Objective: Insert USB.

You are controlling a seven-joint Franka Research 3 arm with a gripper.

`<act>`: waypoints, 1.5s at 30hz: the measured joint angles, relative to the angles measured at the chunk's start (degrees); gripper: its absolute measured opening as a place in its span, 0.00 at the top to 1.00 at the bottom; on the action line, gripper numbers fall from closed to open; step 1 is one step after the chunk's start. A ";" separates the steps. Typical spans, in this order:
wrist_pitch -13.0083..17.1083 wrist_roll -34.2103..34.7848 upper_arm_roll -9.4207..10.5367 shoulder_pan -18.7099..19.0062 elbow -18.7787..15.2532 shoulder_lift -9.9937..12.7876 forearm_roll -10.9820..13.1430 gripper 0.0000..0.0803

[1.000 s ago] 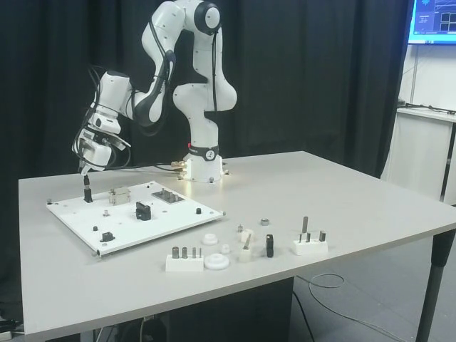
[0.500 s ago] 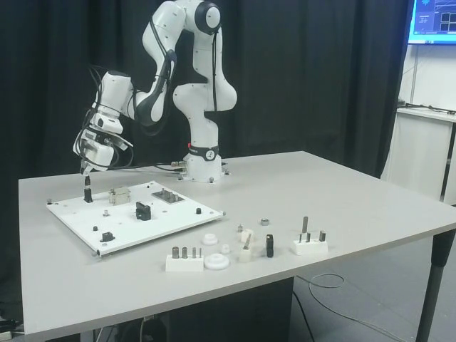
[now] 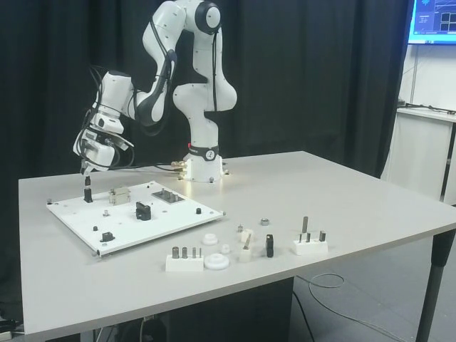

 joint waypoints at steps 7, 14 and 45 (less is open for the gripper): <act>0.00 -0.06 0.36 0.00 0.00 -0.03 0.00 0.97; 0.00 -0.11 0.66 0.00 0.00 -0.03 0.00 0.97; 0.93 -0.04 2.07 -0.27 0.17 0.80 0.16 0.97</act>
